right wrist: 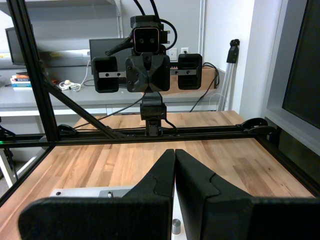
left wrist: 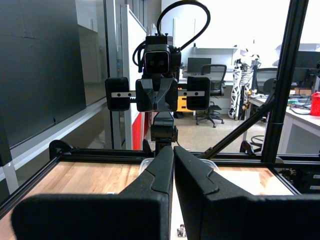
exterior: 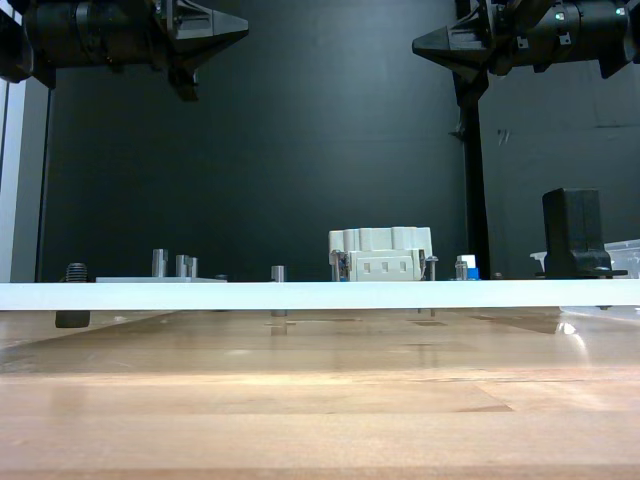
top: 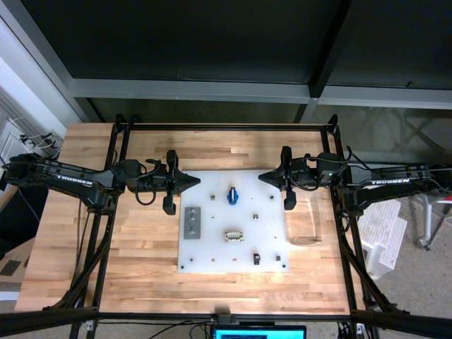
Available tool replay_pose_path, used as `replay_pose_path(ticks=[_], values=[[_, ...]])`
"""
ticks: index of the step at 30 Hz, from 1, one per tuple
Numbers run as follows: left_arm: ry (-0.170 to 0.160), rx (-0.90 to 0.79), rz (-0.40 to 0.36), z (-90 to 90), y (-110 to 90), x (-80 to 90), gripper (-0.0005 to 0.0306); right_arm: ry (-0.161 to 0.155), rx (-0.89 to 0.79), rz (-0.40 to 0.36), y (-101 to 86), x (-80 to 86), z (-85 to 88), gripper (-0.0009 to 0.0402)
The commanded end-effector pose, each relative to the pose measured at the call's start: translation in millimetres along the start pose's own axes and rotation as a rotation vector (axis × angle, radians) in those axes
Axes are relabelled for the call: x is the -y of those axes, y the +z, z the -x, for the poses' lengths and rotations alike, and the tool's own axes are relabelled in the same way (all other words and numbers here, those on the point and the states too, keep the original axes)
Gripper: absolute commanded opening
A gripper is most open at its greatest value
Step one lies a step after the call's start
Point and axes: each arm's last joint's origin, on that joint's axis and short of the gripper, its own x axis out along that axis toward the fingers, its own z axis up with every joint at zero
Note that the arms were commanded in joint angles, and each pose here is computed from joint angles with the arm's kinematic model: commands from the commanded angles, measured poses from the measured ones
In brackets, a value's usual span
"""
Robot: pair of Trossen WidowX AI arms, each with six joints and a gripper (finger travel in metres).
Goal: Remove the 16mm bar from the taskboard and place in the container
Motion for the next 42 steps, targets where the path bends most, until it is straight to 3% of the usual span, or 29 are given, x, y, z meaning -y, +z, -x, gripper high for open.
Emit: replay_pose_path(ticks=[1, 13, 18, 27, 30, 42], values=[[0.000, 0.000, 0.000, 0.0, 0.0, 0.1, 0.0000, 0.001, 0.002, -0.001, 0.2, -0.1, -0.1, 0.0000], [0.000, 0.000, 0.000, 0.0, 0.0, 0.1, 0.0000, 0.003, 0.001, -0.003, 0.2, -0.6, -0.1, 0.0000], [0.000, 0.000, 0.000, 0.0, 0.0, 0.1, 0.0000, 0.014, -0.036, -0.037, 5.0, -3.4, -0.9, 0.0000], [0.000, 0.000, 0.000, 0.0, 0.0, 0.1, 0.0000, 0.103, -0.295, -0.039, 11.3, -25.8, 2.6, 0.0000], [0.000, 0.000, 0.000, 0.0, 0.0, 0.0, 0.0000, 0.101, -0.411, -0.067, 7.1, -32.9, 4.2, 0.0000], [0.000, 0.000, 0.000, 0.0, 0.0, 0.0, 0.0000, 0.201, -0.698, -0.144, -24.4, -74.5, -4.3, 0.0000]])
